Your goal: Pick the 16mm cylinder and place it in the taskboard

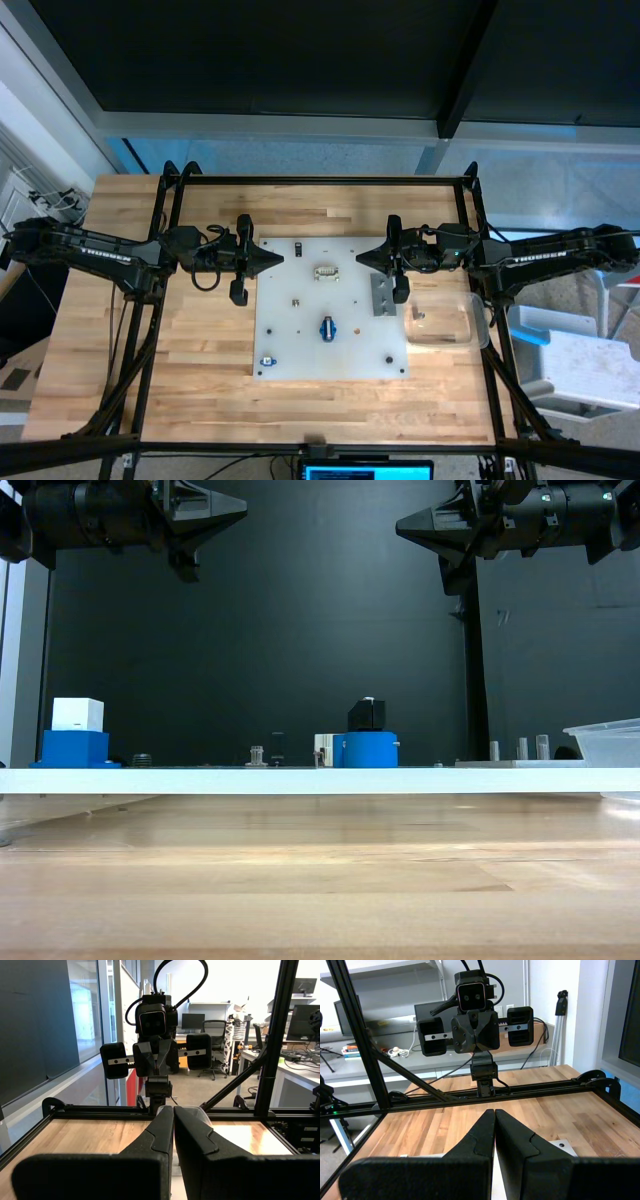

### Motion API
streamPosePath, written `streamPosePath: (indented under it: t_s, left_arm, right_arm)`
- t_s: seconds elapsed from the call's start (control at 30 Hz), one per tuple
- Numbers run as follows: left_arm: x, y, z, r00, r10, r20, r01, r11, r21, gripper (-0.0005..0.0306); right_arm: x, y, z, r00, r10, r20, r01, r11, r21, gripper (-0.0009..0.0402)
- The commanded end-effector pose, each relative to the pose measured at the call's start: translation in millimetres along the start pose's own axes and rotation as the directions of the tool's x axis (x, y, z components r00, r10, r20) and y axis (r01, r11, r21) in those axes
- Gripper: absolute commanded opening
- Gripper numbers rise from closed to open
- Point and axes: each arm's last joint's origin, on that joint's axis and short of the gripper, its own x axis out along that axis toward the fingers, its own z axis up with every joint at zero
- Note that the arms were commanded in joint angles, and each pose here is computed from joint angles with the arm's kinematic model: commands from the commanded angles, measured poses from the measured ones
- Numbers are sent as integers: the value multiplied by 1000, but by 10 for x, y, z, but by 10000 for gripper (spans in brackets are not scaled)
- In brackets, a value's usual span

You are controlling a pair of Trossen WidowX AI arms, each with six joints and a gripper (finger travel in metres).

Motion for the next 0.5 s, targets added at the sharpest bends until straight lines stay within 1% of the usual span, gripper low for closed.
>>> streamPosePath:
  t_s: [0.03,0.23,0.37,0.43,0.5]
  left_arm:
    - [0,1,0,1000,0,0,0,1000,0,0]
    - [0,1,0,1000,0,0,0,1000,0,0]
    - [0,1,0,1000,0,0,0,1000,0,0]
    - [0,0,0,1000,0,0,0,1000,0,0]
    - [0,1,0,1000,0,0,0,1000,0,0]
  right_arm:
    - [0,3,18,1000,3,18,-3,1000,0,0]
    - [0,3,9,1000,6,8,-6,1000,2,0]
    - [-1,1,-13,1000,3,-15,-2,999,50,0]
    - [3,1,-26,999,-4,-51,8,997,73,0]
    - [9,3,-30,994,-10,-110,19,997,78,0]
